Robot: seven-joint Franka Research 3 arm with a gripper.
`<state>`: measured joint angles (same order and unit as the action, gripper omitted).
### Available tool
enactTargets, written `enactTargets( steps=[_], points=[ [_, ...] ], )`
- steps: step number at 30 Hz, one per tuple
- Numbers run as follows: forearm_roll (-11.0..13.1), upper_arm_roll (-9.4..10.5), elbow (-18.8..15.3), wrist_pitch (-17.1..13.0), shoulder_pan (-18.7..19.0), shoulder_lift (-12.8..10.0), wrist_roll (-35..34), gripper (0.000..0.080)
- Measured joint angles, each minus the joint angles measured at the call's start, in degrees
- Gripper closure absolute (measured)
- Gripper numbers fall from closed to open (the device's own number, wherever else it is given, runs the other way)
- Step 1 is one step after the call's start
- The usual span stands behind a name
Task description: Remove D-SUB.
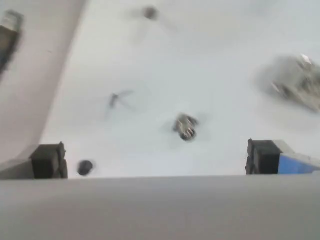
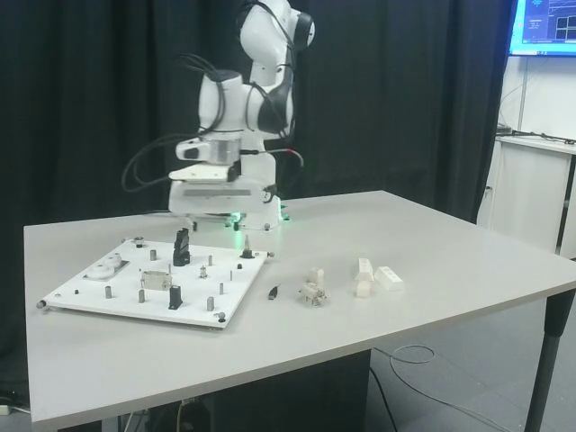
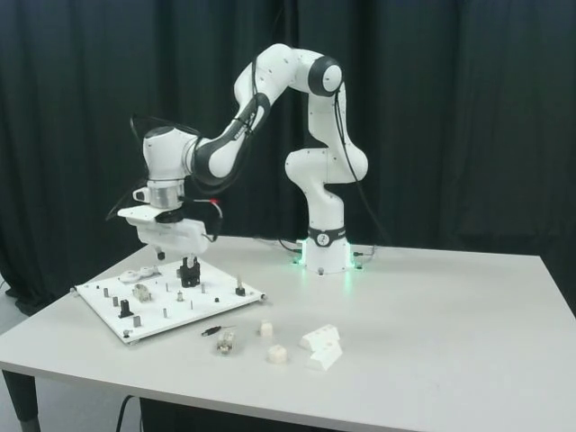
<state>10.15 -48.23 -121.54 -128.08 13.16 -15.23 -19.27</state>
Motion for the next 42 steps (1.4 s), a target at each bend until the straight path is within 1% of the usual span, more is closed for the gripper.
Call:
enactTargets(
  steps=[6, 10, 19, 24, 27, 33, 39, 42],
  points=[
    [0.0, -3.44, -0.21, 2.77, -0.07, 0.11, -3.64, 0.0003],
    [0.01, -5.28, -0.28, 4.63, -0.24, 0.11, -6.02, 0.0003],
    [0.08, -7.87, -0.89, 8.04, -1.74, 0.12, -11.03, 0.0003],
    [0.98, -8.77, -1.86, 9.16, -2.86, 0.12, -12.81, 0.0003],
    [1.63, -9.15, -2.56, 9.22, -3.51, 0.13, -13.02, 0.0003],
    [3.72, -9.43, -4.15, 9.21, -4.69, 0.13, -13.02, 0.0003],
    [5.13, -9.47, -5.56, 8.55, -5.2, 0.13, -13.02, 0.0003],
    [5.32, -9.46, -6.32, 7.76, -5.2, 0.13, -13.02, 0.0003]
  ],
)
